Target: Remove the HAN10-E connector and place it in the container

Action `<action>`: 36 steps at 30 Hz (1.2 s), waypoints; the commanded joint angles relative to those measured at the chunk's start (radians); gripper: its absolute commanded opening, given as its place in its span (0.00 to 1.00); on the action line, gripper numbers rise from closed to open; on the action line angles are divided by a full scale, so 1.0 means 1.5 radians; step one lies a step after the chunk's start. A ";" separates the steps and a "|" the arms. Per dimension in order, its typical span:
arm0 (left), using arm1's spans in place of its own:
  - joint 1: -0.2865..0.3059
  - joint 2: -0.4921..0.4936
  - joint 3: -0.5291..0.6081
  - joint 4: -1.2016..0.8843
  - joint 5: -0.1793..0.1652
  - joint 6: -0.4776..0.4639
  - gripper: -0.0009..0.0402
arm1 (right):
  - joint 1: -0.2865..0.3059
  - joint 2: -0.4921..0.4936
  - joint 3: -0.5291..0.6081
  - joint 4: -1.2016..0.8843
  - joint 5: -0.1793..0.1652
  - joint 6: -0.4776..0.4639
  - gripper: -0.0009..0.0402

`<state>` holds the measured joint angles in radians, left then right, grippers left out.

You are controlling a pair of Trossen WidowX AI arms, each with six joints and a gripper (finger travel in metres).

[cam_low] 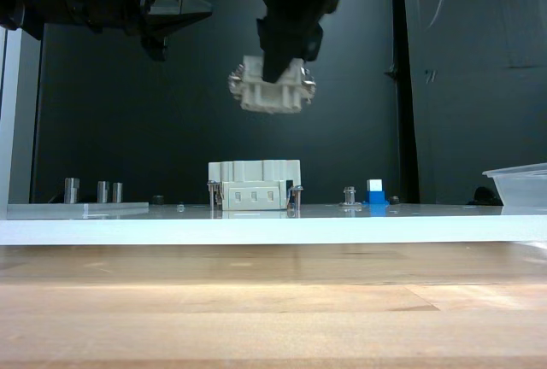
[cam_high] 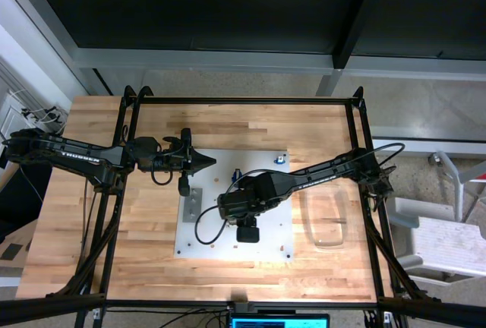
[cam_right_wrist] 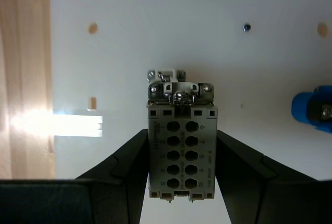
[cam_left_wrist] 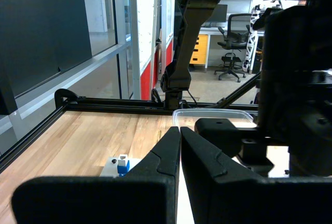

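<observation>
Connector (cam_right_wrist: 180, 154): R gripper (cam_right_wrist: 180, 142); L gripper (cam_left_wrist: 180, 137) near

The pale beige HAN10-E connector (cam_low: 272, 96) hangs in the air above the board (cam_high: 267, 238), pinched by the right gripper (cam_right_wrist: 181, 141). The clear container (cam_high: 325, 222) sits upright on the table, well to the connector's right.

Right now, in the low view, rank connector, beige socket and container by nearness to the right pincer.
1. HAN10-E connector: held in the right pincer, mid-air.
2. Socket: on the board, directly below.
3. Container: far right.
Left pincer: shut, up left, unranked.
</observation>
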<state>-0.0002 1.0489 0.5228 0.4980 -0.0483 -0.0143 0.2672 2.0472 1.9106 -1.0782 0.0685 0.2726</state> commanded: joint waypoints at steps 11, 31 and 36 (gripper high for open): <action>0.000 0.000 0.000 0.000 0.000 0.000 0.02 | -0.001 -0.145 -0.193 0.044 0.002 0.034 0.15; 0.000 0.000 0.000 0.000 0.000 0.000 0.02 | 0.003 -0.347 -0.430 0.075 0.012 0.073 0.15; 0.000 0.000 0.000 0.001 0.000 0.000 0.02 | 0.004 -0.389 -0.478 0.083 0.012 0.076 0.15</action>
<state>-0.0002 1.0489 0.5228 0.4980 -0.0483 -0.0143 0.2729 1.4765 1.2087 -0.9562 0.0864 0.3859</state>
